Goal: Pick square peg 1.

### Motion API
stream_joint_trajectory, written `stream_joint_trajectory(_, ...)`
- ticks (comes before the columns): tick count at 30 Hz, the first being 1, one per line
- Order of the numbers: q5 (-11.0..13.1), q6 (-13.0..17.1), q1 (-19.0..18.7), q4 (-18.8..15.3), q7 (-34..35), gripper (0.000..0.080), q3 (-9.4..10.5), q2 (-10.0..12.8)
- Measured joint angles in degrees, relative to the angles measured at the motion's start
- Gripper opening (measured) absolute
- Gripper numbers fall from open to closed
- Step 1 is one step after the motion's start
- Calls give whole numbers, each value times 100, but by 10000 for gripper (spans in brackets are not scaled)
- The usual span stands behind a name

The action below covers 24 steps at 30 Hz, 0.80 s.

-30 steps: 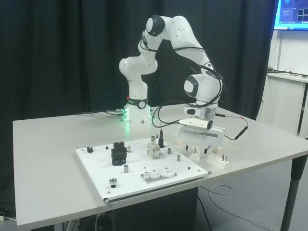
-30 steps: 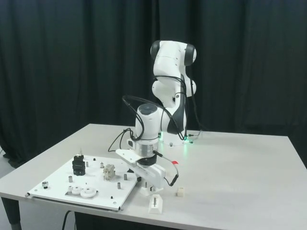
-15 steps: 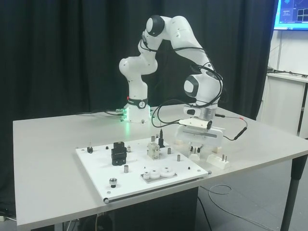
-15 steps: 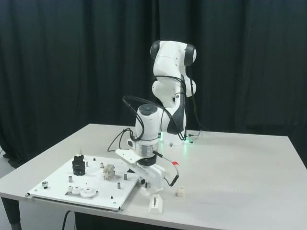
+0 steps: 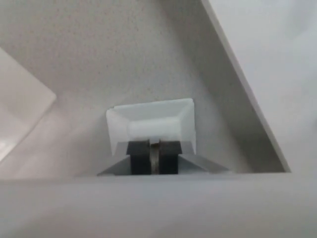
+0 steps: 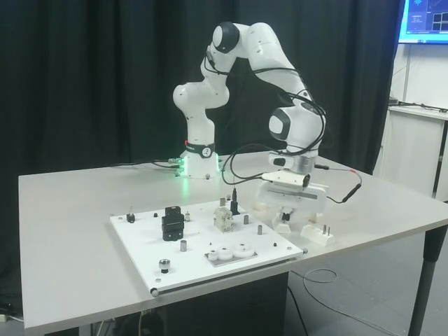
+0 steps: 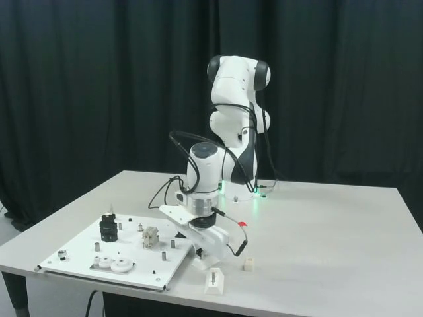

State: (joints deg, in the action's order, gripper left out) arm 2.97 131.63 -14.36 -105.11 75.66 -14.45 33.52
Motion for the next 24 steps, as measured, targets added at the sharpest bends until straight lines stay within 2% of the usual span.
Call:
stream_joint_trajectory(6, 0, -139, 0, 138, 0, 34, 31, -5)
stream_joint_trajectory(18, 0, -701, 0, 524, 11, 34, 58, -38)
stream_joint_trajectory(24, -2, -833, 0, 636, 12, 34, 52, -39)
